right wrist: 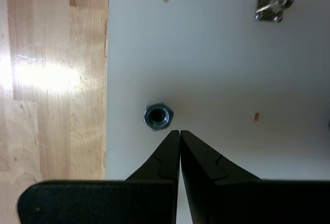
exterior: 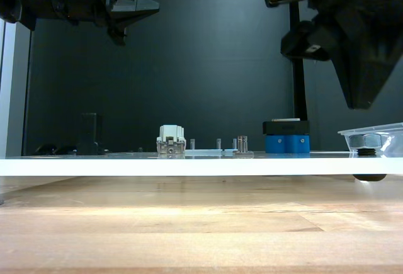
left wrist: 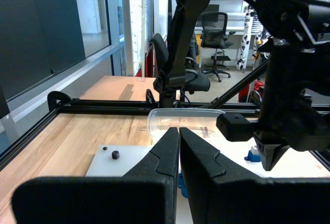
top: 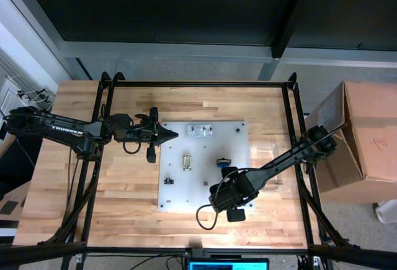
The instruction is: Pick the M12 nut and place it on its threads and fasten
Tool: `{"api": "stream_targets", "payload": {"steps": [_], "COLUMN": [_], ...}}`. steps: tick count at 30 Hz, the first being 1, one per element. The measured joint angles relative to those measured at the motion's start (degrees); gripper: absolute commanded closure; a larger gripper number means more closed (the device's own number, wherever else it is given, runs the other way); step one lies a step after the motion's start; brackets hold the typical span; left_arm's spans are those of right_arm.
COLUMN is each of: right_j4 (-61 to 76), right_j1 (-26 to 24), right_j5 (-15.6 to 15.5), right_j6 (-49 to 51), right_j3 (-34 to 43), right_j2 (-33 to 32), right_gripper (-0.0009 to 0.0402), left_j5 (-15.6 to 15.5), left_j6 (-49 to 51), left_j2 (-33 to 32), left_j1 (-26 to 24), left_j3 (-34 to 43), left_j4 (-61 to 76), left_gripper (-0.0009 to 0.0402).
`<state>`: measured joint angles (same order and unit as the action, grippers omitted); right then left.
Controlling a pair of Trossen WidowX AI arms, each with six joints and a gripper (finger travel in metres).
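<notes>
The low view shows the M12 nut (exterior: 365, 140) sitting on its stud (exterior: 366, 152), with black ribs bare beneath it, so it is not run fully down. The clear tray (exterior: 385, 131) stands behind it there. The right wrist view adds what the low view cannot. From straight above, the nut lies free on the white board (right wrist: 221, 69), close to the board's edge where the wooden worktop (right wrist: 51, 80) begins.

The right tool (right wrist: 180, 132) is clenched on nothing, its tips meeting just beside the nut and not touching it. In the low view it hangs above the nut with open air between them. In the high view the right arm covers that spot, so the nut cannot be seen there.

The left tool (left wrist: 179, 130) is likewise clenched and holds nothing. The high view places it over the board's far left edge, pointing inward and well apart from the right tool. The low view shows it raised high above the board. Between the two tools the middle of the board lies open, with only small fittings standing on it.
</notes>
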<state>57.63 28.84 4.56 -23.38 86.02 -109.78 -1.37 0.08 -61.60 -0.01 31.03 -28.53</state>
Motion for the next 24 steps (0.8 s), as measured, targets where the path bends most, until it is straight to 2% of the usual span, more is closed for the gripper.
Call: {"api": "stream_targets", "payload": {"steps": [16, 24], "right_j4": [0.9, -2.9], "right_j1": [-0.1, -0.1], "right_j5": [-0.1, 0.2], "right_j6": [0.3, 1.4], "right_j3": [1.1, -3.9], "right_j2": [-0.2, -0.3], "right_gripper": [0.0393, 0.0393], "left_j5": [0.0, 0.0], "left_j6": [0.0, 0.0], "left_j2": [0.0, 0.0], "left_j1": [0.0, 0.0], "left_j3": [0.0, 0.0], "left_j4": [0.0, 0.0], "left_gripper": [0.0393, 0.0393]}}
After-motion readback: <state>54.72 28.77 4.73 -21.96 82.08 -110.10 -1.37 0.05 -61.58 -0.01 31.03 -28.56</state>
